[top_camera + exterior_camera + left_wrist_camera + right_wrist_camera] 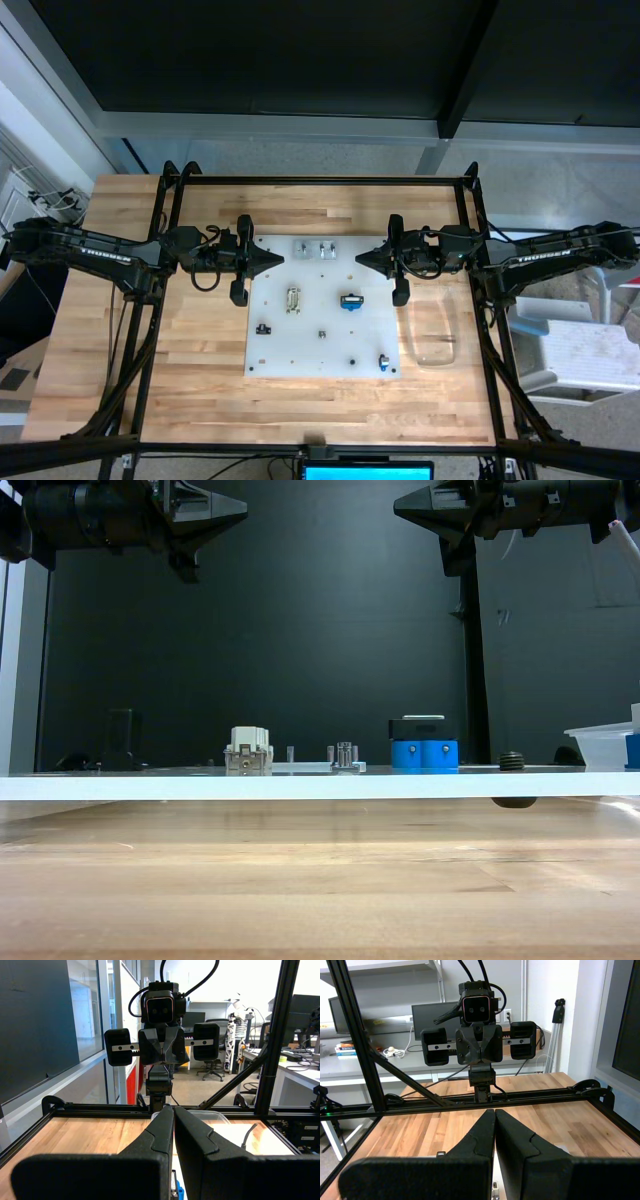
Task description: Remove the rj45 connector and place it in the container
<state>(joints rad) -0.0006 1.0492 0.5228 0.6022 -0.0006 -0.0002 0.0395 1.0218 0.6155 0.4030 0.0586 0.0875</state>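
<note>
The left gripper (281, 262) hangs high over the left part of the board (300, 350), pointing right. Its jaws are pressed together and hold nothing. Near the board's middle, the rj45 connector (350, 301) seems to be the black piece seated on a blue block (424, 755), though that is not certain. Its long axis runs left to right, and which end leads cannot be told. The right gripper (359, 260) hangs at like height over the board's right part, pointing left, with jaws likewise together and empty. The container (436, 360) stands on the table (200, 400) just right of the board.
</note>
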